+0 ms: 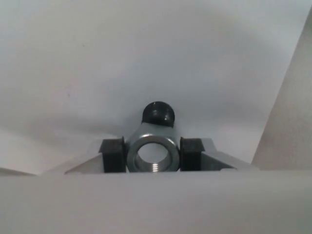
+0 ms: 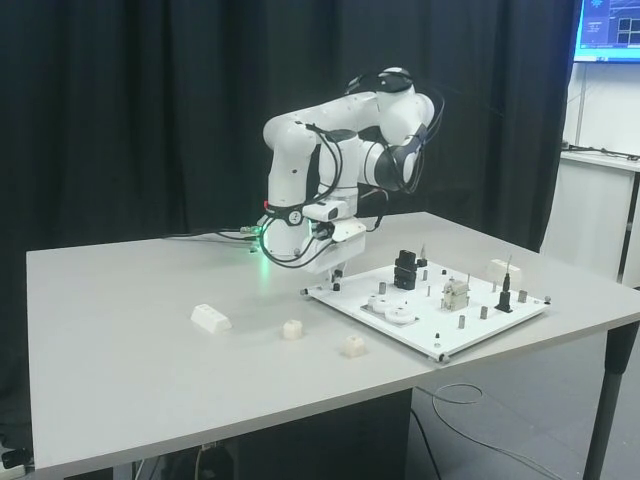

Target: Insert bolt 4.

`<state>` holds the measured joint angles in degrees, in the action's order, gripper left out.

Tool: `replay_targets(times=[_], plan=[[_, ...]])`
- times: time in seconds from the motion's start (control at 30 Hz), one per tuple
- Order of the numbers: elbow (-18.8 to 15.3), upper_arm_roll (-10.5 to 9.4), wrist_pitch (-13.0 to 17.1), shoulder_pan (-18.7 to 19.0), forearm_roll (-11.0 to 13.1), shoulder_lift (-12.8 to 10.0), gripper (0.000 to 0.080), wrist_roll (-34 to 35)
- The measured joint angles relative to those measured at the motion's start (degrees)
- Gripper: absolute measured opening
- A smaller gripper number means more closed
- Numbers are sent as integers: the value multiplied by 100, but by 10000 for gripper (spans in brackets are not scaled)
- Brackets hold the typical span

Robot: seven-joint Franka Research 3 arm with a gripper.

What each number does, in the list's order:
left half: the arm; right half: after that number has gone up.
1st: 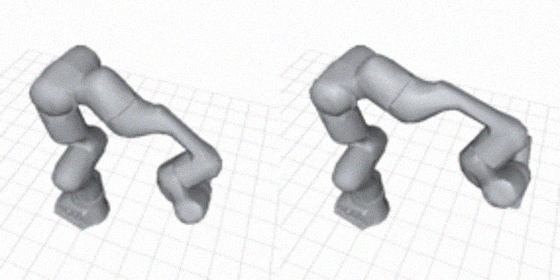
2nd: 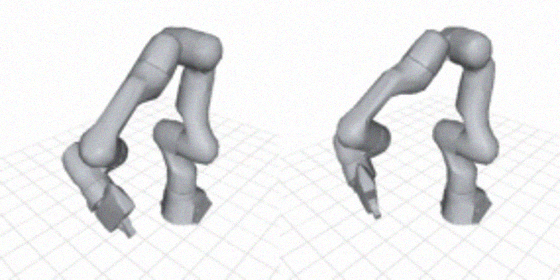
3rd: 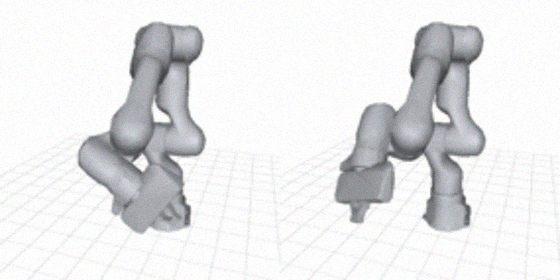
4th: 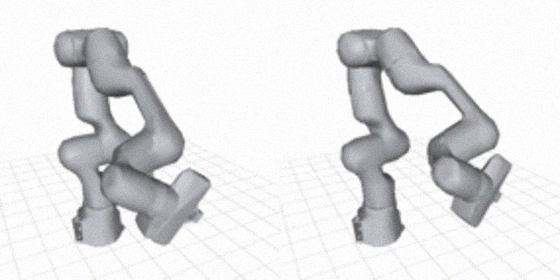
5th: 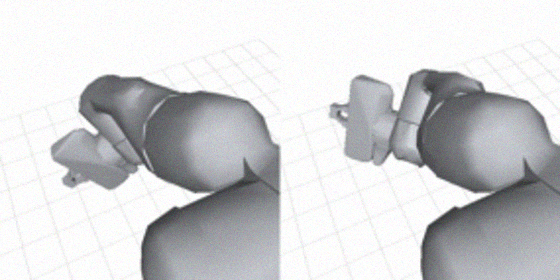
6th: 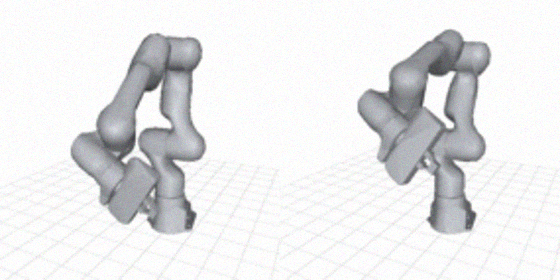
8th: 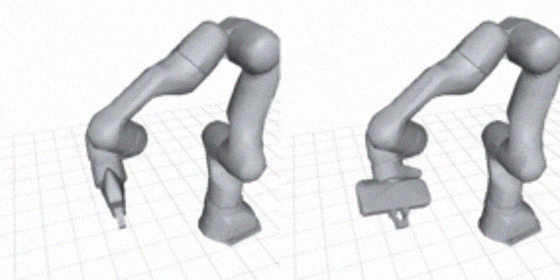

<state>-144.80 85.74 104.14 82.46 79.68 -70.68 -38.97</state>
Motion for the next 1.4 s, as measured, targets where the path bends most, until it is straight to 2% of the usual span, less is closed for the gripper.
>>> replay_targets(times=[0.77, 1.4], plan=[[0, -94, 65, -32, 300, -31, 239, -56], [2, -133, 148, 39, 263, -90, 239, -39]])
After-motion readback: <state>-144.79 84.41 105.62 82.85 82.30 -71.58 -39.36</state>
